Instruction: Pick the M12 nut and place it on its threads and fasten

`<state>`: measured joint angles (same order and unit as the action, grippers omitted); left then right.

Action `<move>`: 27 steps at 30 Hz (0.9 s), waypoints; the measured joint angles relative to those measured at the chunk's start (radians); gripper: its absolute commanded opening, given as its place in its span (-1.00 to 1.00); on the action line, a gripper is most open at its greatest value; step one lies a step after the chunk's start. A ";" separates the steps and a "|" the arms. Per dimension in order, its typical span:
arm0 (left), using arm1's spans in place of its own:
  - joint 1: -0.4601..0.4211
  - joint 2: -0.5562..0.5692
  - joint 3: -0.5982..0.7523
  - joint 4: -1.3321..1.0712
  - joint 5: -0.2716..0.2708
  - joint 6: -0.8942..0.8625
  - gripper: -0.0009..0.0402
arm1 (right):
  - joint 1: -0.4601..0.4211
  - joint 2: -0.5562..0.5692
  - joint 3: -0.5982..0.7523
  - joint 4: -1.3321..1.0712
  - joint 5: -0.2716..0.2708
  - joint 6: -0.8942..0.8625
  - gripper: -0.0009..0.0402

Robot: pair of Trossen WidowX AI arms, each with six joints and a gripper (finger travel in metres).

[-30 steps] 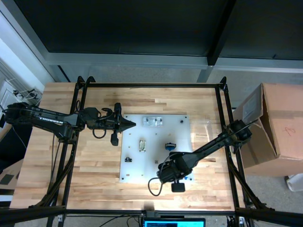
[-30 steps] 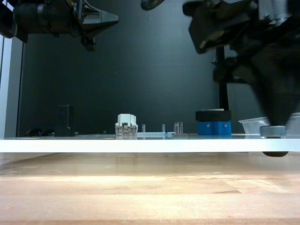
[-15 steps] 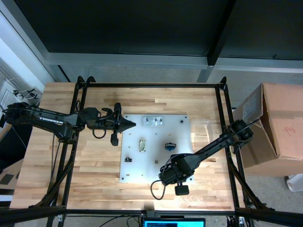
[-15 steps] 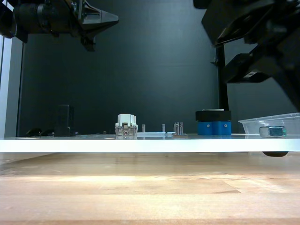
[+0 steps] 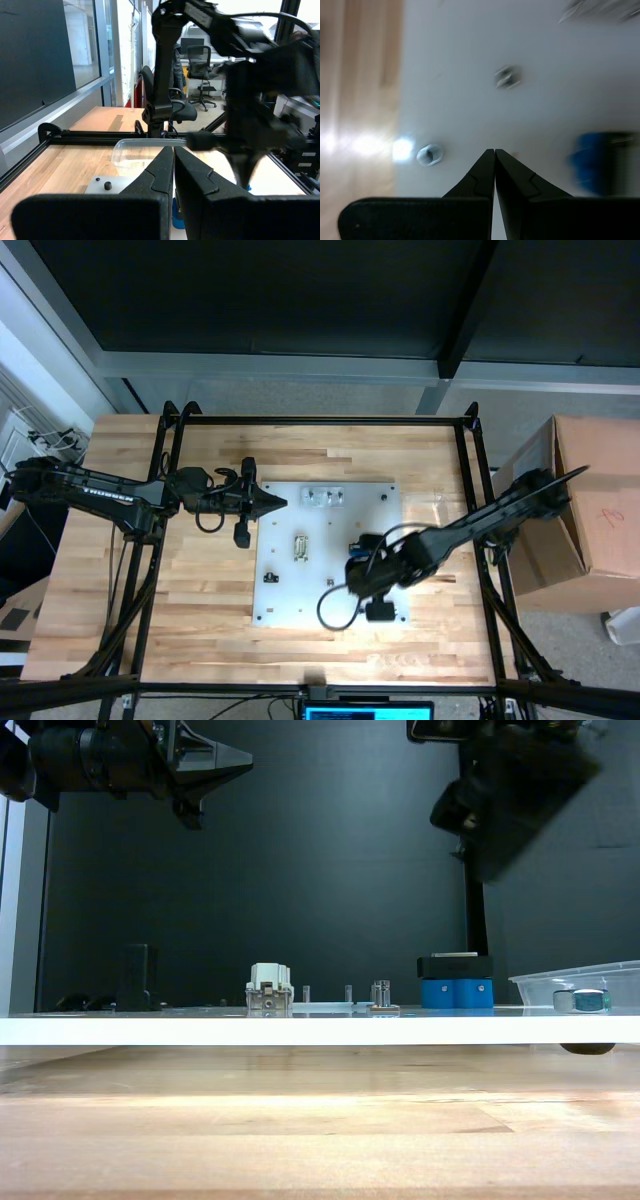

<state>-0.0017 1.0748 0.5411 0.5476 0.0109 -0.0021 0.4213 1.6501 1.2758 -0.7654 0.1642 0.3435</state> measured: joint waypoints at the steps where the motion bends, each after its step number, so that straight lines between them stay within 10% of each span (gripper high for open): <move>1: 0.000 0.000 0.000 0.000 0.000 0.000 -0.96 | -0.016 -0.035 -0.026 0.027 0.022 -0.019 -0.96; 9: 0.000 0.000 0.000 0.000 0.000 0.000 -0.96 | -0.206 -0.324 -0.215 0.235 0.047 -0.193 -0.96; 17: 0.000 0.000 0.000 0.000 0.000 0.000 -0.96 | -0.431 -0.581 -0.431 0.589 -0.164 -0.276 -0.96; 27: 0.000 0.000 0.000 0.000 0.000 0.000 -0.96 | -0.448 -0.760 -0.662 0.995 -0.169 -0.312 -0.96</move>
<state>-0.0017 1.0748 0.5411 0.5476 0.0105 -0.0021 -0.0269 0.8898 0.6136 0.2298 -0.0051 0.0315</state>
